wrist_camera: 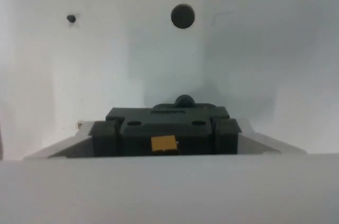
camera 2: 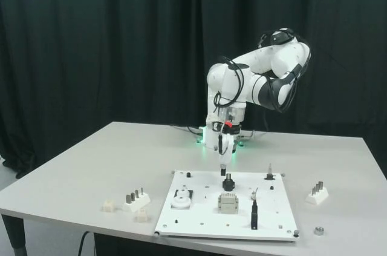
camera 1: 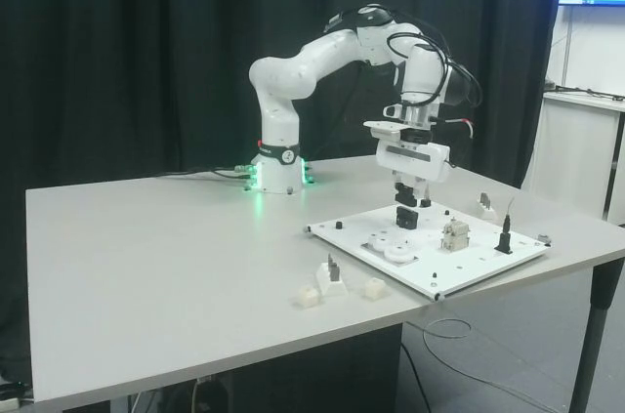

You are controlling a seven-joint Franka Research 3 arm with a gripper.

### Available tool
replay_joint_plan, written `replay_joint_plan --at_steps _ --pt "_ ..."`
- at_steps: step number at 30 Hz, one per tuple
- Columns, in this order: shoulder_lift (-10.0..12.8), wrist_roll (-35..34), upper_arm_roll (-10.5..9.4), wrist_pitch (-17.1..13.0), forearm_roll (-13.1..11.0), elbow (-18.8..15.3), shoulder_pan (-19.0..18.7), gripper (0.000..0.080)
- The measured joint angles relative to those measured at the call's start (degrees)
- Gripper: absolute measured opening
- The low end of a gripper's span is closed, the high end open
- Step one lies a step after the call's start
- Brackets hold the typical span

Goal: Insert D-SUB.

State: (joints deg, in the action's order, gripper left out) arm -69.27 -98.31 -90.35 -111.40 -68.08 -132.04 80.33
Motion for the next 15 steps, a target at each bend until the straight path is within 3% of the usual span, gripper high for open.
replay_joint_plan --at_steps 15 --pt "0.1 0.0 -0.91 0.1 -0.5 0.0 -0.7 0.0378"
